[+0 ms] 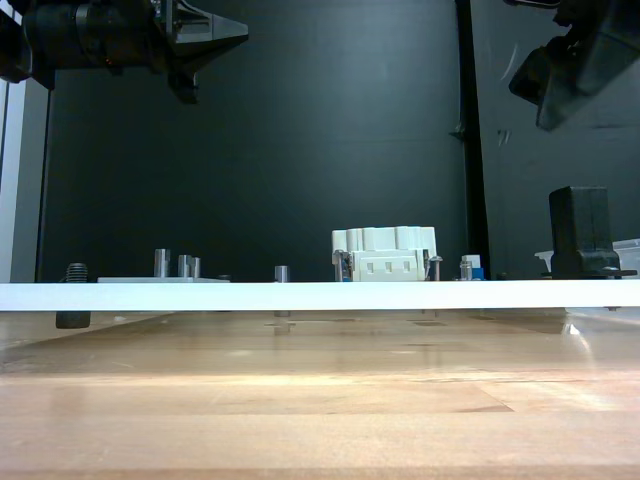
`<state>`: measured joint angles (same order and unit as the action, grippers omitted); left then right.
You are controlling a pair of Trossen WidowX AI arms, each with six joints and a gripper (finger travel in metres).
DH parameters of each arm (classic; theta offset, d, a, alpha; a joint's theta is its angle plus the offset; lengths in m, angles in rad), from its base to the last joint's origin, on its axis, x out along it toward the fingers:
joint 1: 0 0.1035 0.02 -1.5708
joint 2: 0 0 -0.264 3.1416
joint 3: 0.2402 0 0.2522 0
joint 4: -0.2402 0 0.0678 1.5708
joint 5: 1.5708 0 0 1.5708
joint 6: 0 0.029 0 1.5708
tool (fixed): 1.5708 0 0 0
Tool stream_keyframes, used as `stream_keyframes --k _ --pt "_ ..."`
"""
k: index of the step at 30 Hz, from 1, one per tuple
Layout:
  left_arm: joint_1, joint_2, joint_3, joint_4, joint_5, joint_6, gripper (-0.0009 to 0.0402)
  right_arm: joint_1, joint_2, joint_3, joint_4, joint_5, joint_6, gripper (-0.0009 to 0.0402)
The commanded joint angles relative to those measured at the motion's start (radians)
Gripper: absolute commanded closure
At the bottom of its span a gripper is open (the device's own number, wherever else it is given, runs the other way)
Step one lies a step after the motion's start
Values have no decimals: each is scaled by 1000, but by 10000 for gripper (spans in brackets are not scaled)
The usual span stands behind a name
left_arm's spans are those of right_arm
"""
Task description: Remove the 16mm bar from the taskboard and place in the container
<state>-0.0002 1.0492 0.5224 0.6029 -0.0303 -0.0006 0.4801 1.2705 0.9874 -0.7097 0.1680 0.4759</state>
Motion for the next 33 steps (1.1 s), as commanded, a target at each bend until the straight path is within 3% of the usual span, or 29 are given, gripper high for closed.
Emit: stream_keyframes --k 1,8,15,27,33 --pt "0 0 0 0 0 0 393 16 90 76 -95 -13 15 156" --pt "0 0 0 0 0 0 393 61 274 217 -242 -13 15 124" --pt "0 0 0 0 0 0 393 134 388 273 -244 -13 31 121" --pt "0 0 0 0 0 0 393 176 441 241 -239 -14 169 121" --pt "0 0 0 0 0 0 393 196 441 218 -219 -12 175 121"
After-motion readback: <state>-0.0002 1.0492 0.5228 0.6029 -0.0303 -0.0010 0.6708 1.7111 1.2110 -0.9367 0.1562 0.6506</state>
